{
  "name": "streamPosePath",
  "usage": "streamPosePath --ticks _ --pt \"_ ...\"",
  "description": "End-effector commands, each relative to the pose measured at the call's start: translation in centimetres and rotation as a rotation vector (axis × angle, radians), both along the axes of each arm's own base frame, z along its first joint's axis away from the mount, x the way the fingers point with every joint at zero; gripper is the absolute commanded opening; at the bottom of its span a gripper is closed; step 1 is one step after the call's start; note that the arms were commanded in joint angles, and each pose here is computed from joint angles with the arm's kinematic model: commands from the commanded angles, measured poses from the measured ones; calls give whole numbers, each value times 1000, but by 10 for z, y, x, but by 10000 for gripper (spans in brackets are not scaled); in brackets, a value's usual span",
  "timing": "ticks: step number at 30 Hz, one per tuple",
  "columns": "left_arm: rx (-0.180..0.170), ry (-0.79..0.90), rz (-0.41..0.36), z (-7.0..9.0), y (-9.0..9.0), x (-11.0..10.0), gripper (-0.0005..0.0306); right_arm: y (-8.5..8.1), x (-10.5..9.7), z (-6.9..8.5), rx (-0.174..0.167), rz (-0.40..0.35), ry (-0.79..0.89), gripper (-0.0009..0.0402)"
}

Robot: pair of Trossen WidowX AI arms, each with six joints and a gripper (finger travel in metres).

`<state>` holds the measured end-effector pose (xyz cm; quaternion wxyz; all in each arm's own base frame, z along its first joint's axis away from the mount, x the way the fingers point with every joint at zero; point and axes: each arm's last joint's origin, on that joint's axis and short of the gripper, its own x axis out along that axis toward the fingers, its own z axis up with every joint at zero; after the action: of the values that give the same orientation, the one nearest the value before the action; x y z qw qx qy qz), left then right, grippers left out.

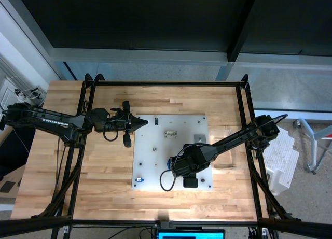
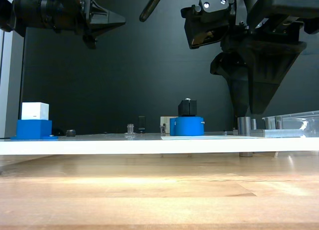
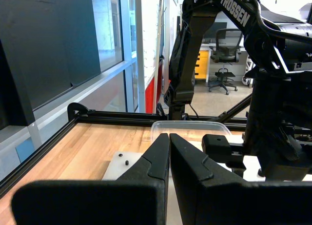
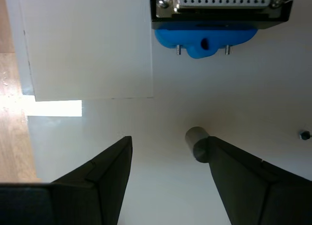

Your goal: Remove the 16mm cylinder and place in the container

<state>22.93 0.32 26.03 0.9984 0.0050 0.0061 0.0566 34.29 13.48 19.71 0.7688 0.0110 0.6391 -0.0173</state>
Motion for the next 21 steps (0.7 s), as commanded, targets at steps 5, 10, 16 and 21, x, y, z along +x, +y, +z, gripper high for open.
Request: streamPosePath --ticks 5,10,16,21 --pt "0 0 0 0 0 0 0 1 0 -1 1 3 1 123" --pt "0 0 0 0 0 0 0 1 -1 -3 -1 5 7 87" --pt "0 0 0 0 0 0 0 1 -2 -3 -2 6 9 60" --pt "0 0 0 0 0 0 0 2 -2 -3 -1 6 6 40"
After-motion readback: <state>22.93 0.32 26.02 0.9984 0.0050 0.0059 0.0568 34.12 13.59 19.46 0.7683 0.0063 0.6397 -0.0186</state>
